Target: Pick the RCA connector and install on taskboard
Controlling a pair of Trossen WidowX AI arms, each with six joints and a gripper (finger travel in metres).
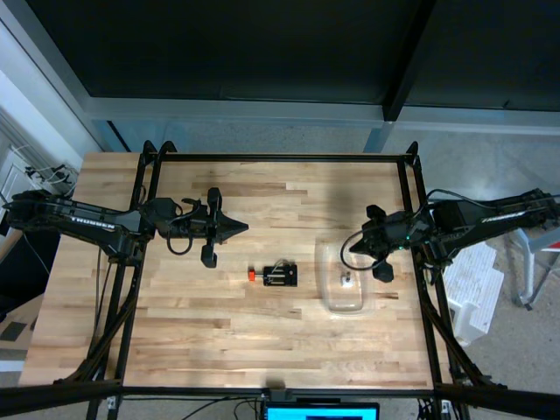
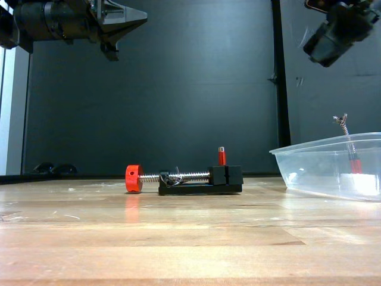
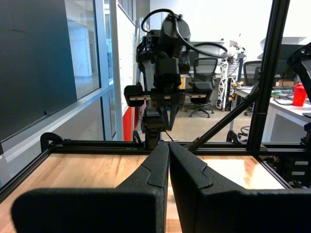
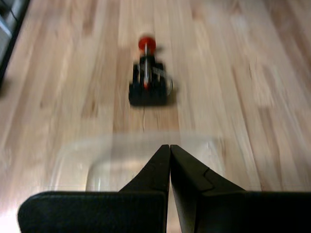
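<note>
**Observer:** High view. Where does everything lie?

**Me:** The tiny silvery-grey metal RCA connector (image 1: 346, 280) lies inside the clear plastic tray (image 1: 336, 303) on the wooden surface (image 1: 201, 332). The small black rectangular taskboard (image 1: 282, 275), with a red knob (image 1: 251, 275) at its left end, sits near the tray, not touching. My right end effector (image 1: 352, 248) hangs over the tray's far rim, clenched on nothing. My left end effector (image 1: 241, 227), equally clenched and empty, is well apart from the board.

**Observer:** Low view?

**Me:** Both end effectors are high off the surface. Through the tray wall I see a red-banded bit (image 2: 355, 165) with a thin twisted lead (image 2: 343, 122) poking above the rim. I take it for the connector, but I'm not sure. Risk: the lead snags a finger on descent. The tray looks light, so brushing its wall could slide or tip it.

**Observer:** Left wrist?

**Me:** Fingers pressed together, with the right arm (image 3: 163, 97) opposite. No task things in sight.

**Observer:** Right wrist?

**Me:** Fingers meet at the tip, with the tray beneath and the taskboard beyond, knob at its far end. The connector doesn't show here. Risks: going down clenched would knock the plug aside, so I'd have to release first. A part this small may be pinched skew and miss its seat. The board looks unfastened, so an insertion push could shove it along.
</note>
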